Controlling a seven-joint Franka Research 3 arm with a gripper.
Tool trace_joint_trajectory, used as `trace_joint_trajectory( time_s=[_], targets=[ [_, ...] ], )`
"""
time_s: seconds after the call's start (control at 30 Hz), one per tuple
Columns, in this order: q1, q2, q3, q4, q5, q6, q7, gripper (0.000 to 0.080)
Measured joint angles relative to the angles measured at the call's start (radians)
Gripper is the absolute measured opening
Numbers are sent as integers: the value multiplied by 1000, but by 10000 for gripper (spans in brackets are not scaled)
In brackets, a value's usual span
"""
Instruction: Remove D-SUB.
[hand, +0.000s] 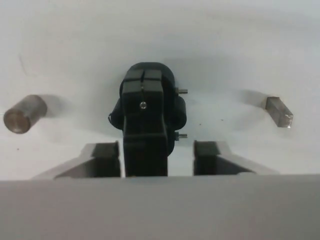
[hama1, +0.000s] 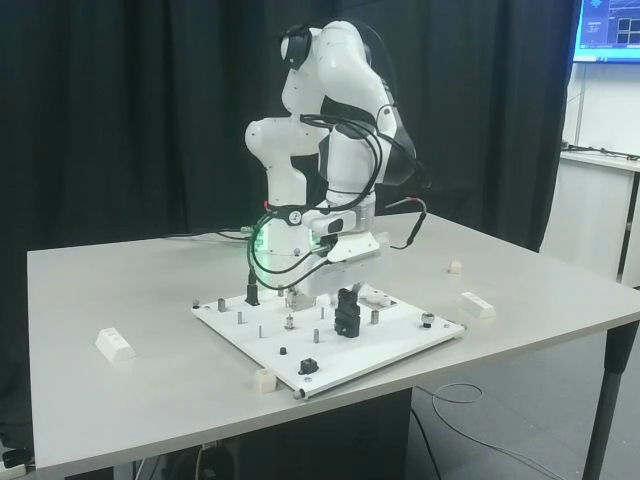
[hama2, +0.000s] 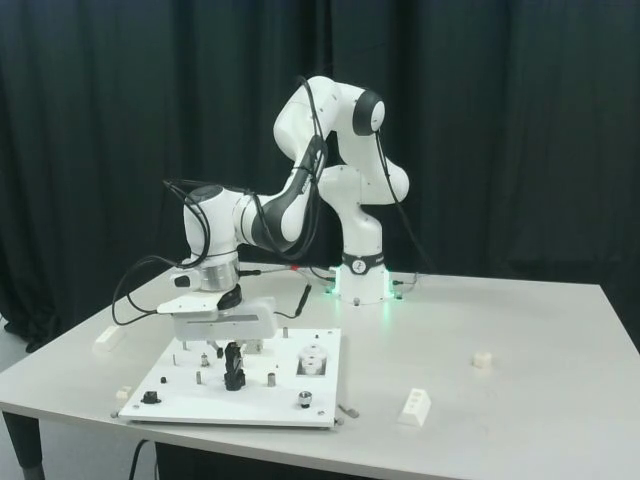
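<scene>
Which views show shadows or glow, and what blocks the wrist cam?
Wrist view: soft shadows beside the metal peg and black D-SUB plug; a grey band of the gripper body fills the lower edge. Both room views: green glow at the arm base.

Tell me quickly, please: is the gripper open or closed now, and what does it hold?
Gripper: its jaws stand apart on both sides of the black D-SUB connector, not closed on it; it holds nothing.

Grey table: carries the white arm's base (green light at its foot), centre frame; a white board toward the near edge; small white blocks scattered about, one at left, one at right, another at the board's near corner.
</scene>
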Motion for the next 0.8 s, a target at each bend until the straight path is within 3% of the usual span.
trace_joint_trajectory(
  time_s=[0.03,0.07,0.23,0.27,0.8],
  targets=[
    [0,0,0,0,4,-1,-2,582],
    [0,0,0,1,8,-1,-4,240],
    [0,0,1,8,18,-17,-12,240],
    [0,0,1,11,18,-20,-12,154],
    [0,-2,0,93,17,-123,-15,155]
  ],
)
